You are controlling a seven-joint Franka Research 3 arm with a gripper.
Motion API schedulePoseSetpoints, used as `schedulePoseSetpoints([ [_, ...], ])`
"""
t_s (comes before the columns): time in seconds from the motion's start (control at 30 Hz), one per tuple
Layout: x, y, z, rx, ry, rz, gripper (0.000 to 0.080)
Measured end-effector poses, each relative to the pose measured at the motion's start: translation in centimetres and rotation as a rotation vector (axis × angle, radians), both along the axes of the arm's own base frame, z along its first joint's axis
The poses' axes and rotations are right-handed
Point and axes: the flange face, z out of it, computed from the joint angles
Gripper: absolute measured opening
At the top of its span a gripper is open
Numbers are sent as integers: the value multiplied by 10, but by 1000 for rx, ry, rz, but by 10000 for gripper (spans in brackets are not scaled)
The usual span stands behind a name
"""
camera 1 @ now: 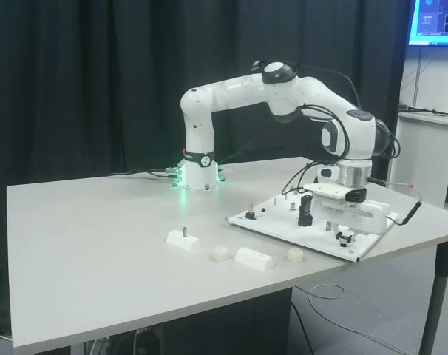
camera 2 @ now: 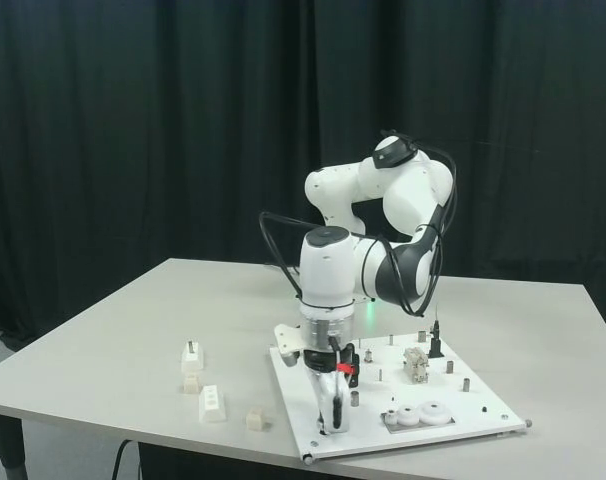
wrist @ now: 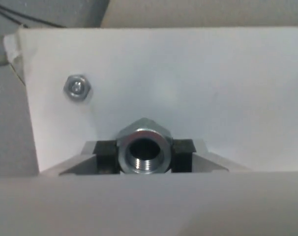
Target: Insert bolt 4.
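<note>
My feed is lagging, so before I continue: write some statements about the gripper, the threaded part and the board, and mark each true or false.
1. The gripper holds a threaded hex part. True.
2. The gripper is above the white board. True.
3. The board lies on the floor. False: it lies on the grey table.
4. No nut is on the board. False: a small hex nut sits near its corner.

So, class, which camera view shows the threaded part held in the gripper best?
The wrist view: the threaded part sits between the black fingers, its bore facing the camera. In both room views the gripper hides it.
</note>
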Motion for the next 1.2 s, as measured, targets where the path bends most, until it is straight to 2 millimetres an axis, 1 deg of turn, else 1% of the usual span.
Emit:
schedulePoseSetpoints([
  [0.43,-4,4,0,-15,-33,-247,225],
  [1.2,-6,5,-1,-12,-68,-568,225],
])
